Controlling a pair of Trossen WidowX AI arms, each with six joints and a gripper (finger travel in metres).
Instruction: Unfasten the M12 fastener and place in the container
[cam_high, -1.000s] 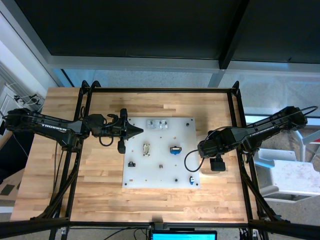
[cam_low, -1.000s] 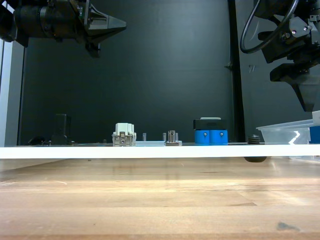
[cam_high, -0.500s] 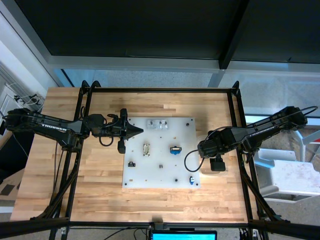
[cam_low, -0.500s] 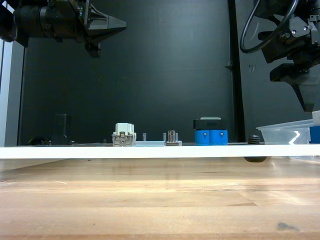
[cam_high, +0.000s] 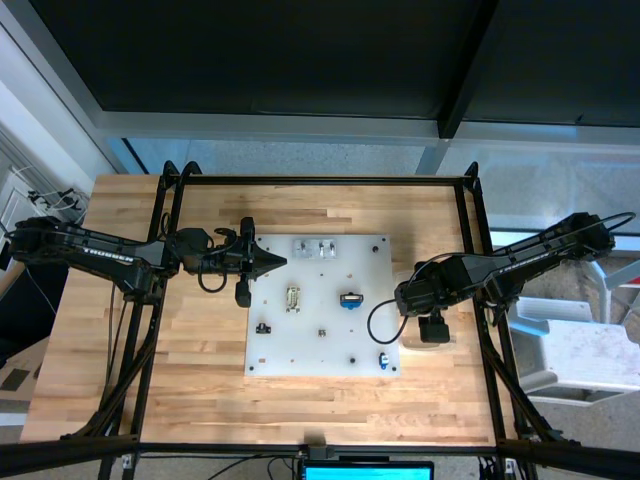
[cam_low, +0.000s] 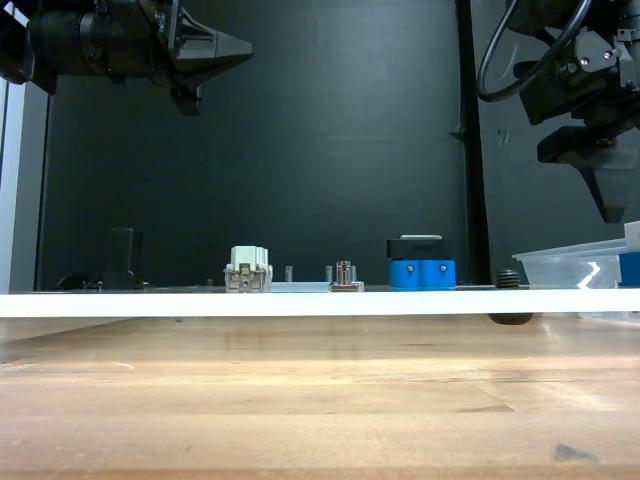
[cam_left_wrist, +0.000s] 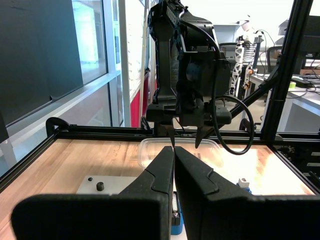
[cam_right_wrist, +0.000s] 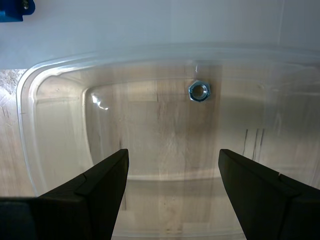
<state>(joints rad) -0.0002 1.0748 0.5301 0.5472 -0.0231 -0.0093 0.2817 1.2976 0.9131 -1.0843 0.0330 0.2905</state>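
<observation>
One small silver M12 nut (cam_right_wrist: 199, 91) lies flat on the floor of the container (cam_right_wrist: 30, 105), close to one of its long walls and touching nothing else; the right wrist view looks straight down on it through the clear plastic. Its stud (cam_low: 509, 278) stands bare on the white board (cam_high: 320, 345), its black ribs showing in the low view just in front of the container's near wall. The container sits on the table (cam_high: 200, 390) just beside the board's right edge, and in the high view it is largely covered by the arm above it. The right gripper (cam_right_wrist: 172, 195) hangs over the container, pointing down and clear of its rim, with its two fingers (cam_right_wrist: 95, 192) wide apart and nothing between them; the nut lies beyond the fingertips rather than under the gap. Across the board, the left gripper (cam_left_wrist: 173, 150) is held high above the board's far left part, lying level and pointing toward the right arm, its fingers (cam_left_wrist: 155, 175) pressed together with only a thin seam between them and holding nothing. Other small fittings stand on the board, among them a blue block (cam_low: 421, 268) and a grey connector (cam_low: 248, 270).
</observation>
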